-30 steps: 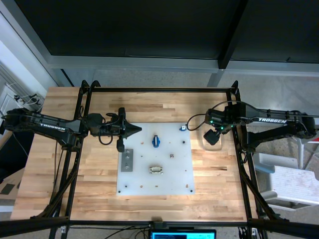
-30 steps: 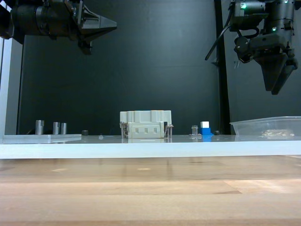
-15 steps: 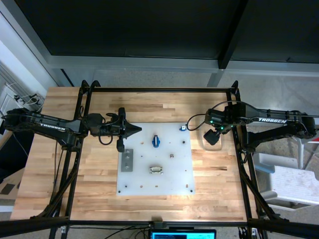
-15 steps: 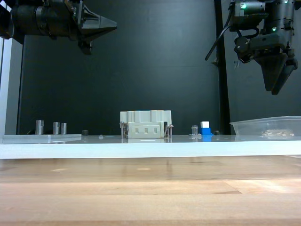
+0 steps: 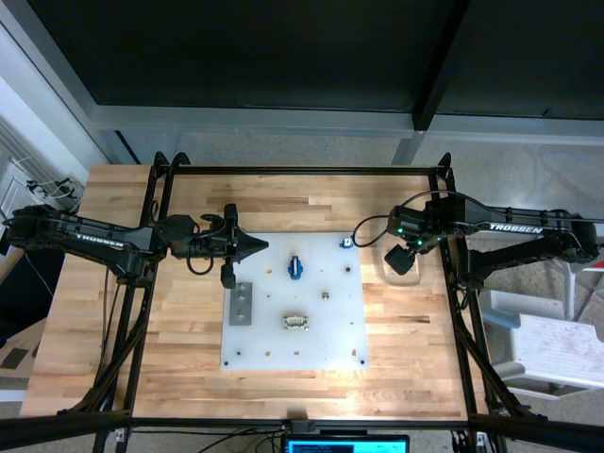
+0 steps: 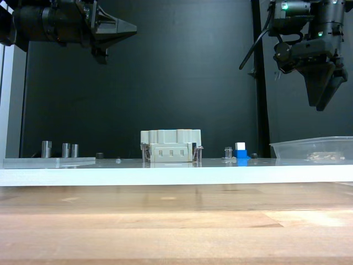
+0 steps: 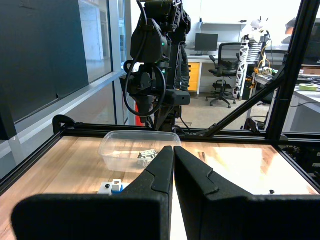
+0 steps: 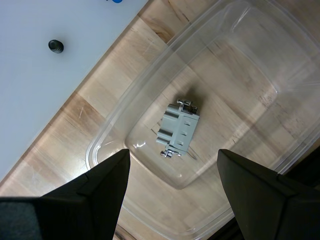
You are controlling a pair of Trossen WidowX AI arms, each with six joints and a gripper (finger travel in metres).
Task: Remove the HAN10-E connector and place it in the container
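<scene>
While right gripper (image 6: 322, 100) gapes empty above container (image 8: 235, 65), beige-grey, metal-ended HAN10-E connector (image 8: 179, 129) lies inside; left gripper (image 7: 173, 152), closed empty, well left of it.

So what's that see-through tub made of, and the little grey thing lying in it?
The tub looks like glossy clear plastic: the wooden table shows through. The connector seems matte grey plastic with shiny, probably metal, screws. The right gripper hangs open above the tub; the left gripper hangs shut near the board's far-left corner.

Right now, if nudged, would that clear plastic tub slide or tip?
Likely slides, not tips: the container looks thin, low, wide. The HAN10-E connector inside may skid. Right gripper hovers open above it; left gripper, shut, hangs over the board.
</scene>
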